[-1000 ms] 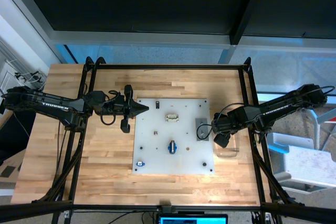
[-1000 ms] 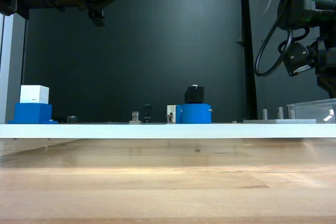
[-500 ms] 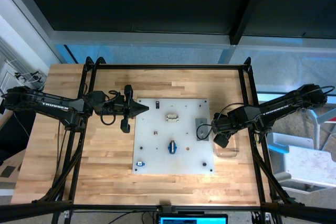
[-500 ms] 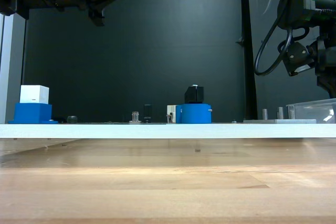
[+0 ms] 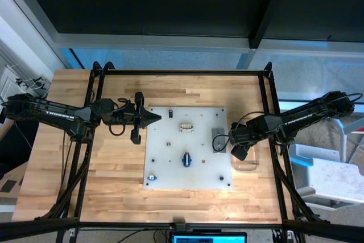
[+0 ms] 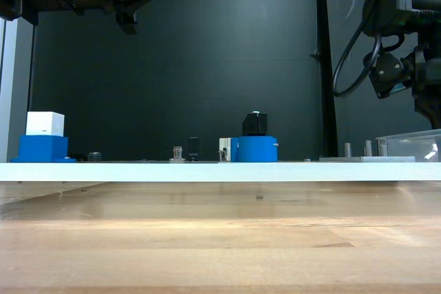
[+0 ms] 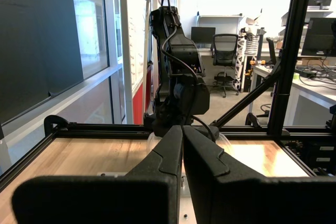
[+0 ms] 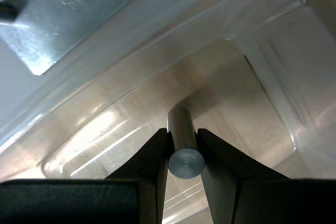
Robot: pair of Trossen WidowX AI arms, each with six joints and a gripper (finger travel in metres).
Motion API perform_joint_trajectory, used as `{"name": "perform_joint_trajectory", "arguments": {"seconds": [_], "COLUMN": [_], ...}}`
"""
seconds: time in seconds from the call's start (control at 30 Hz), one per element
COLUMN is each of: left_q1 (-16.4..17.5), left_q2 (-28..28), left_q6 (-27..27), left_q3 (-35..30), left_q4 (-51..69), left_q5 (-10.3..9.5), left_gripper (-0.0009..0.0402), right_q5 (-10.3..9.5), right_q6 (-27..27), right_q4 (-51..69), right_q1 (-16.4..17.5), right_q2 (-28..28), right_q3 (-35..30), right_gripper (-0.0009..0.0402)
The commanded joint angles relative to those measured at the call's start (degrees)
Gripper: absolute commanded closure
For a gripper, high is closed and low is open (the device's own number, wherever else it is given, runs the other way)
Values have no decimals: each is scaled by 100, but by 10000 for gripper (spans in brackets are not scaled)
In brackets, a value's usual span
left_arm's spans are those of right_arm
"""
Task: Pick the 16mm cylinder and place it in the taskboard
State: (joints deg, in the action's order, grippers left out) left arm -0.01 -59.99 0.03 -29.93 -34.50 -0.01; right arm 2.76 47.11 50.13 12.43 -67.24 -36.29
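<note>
Right gripper (image 8: pixel 182 139) is clamping the cylinder (image 8: pixel 186 162) over the tray (image 8: pixel 273 72), at three o'clock of the board (image 5: pixel 170 169); left gripper (image 7: pixel 182 136) is hovering pinched together at ten o'clock

The 16mm cylinder (image 8: pixel 186 162) is smooth satin metal, pinched by the right end effector (image 8: pixel 182 140), matt black plastic, over a glossy clear plastic tray (image 8: pixel 273 77); the left end effector (image 7: pixel 182 135), closed above the matt white taskboard (image 5: pixel 170 163) edge, is matt black too; the bench (image 5: pixel 114 186) is lightly sheened wood
</note>
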Motion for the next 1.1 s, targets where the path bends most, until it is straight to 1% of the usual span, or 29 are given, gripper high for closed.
{"name": "perform_joint_trajectory", "arguments": {"seconds": [0.03, 0.57, 0.77, 0.87, 1.1], "left_q1": [0, 2, 2, 2, 0], "left_q2": [-2, -2, -2, -2, -2], "left_q6": [2, 2, 2, 2, 2], "left_q3": [-2, -2, -2, -2, -2], "left_q4": [-2, -2, -2, -2, 0], "left_q5": [0, 0, 0, 0, 0], "left_gripper": [393, 393, 393, 393, 393], "right_q5": [4, 28, 28, 70, 68], "right_q6": [-9, -109, -114, -114, -192], "right_q4": [212, 1115, 1270, 1399, 1526], "right_q1": [0, 15, 26, 33, 48], "right_q2": [37, 37, 37, 37, 37], "right_q3": [-168, -1086, -1360, -1493, -1681], "right_gripper": [375, 375, 375, 375, 375]}}
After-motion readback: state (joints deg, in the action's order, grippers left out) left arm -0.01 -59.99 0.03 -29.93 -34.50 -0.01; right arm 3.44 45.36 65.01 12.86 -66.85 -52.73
